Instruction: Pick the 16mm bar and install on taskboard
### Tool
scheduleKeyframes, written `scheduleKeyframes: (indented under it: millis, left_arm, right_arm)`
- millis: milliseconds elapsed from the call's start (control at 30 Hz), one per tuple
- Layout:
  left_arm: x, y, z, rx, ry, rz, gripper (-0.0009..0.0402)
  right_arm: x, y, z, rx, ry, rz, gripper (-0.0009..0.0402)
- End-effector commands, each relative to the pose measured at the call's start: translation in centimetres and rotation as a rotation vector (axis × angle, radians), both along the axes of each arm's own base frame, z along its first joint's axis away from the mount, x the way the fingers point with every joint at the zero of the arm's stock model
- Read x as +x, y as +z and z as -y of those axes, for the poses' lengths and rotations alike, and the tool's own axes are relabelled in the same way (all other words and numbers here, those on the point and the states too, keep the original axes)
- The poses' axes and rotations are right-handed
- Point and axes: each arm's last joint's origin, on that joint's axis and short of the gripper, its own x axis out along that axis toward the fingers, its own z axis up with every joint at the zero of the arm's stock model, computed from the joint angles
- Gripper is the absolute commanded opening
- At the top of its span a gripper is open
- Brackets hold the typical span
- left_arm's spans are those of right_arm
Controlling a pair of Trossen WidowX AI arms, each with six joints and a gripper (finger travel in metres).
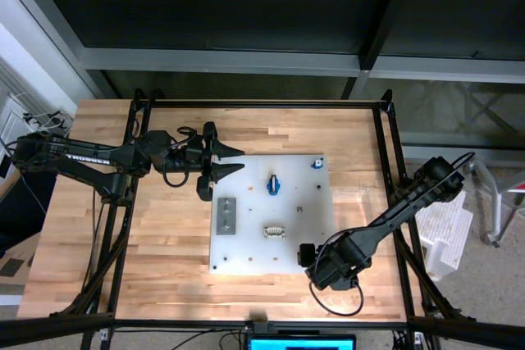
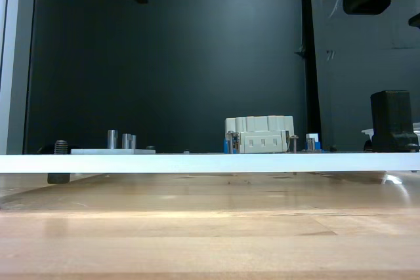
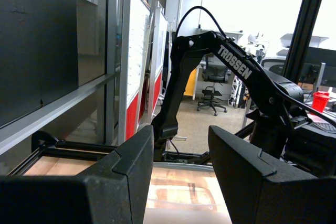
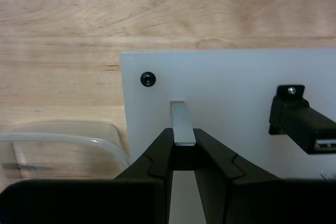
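The 16mm bar (image 4: 184, 127) is a flat silver strip, and my right gripper (image 4: 182, 137) is shut on its near end. Its far end reaches a small rectangular slot (image 4: 177, 103) near the corner of the white taskboard (image 4: 231, 82); I cannot tell how deep it sits. In the high view the right gripper (image 1: 306, 254) is low over the board's (image 1: 303, 190) near right corner. The left gripper (image 1: 225, 161) hovers above the board's far left edge, open and holding nothing, its fingers (image 3: 131, 177) spread wide.
The board carries a grey block with pegs (image 1: 225, 217), a blue part (image 1: 273, 184), a beige connector (image 1: 274, 232) and a black plug (image 4: 302, 121). A black screw (image 4: 148, 79) sits at the board's corner. A clear plastic tray (image 4: 63, 140) lies beside the board.
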Motion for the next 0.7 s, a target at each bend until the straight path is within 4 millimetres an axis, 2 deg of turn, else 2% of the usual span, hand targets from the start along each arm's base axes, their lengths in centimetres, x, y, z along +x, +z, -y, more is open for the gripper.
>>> scheduleKeyframes:
  millis: [33, 700]
  left_arm:
    - [0.0, 0.02, -0.01, 0.0, 0.0, 0.001, 0.014]
    - [0.0, 0.01, 0.0, 0.0, 0.0, 0.0, 0.014]
  right_arm:
    - [-0.01, -0.04, 0.05, -0.004, 0.004, 0.0, 0.0]
    - [-0.04, -0.62, 0.09, 0.001, 0.012, 0.007, 0.0]
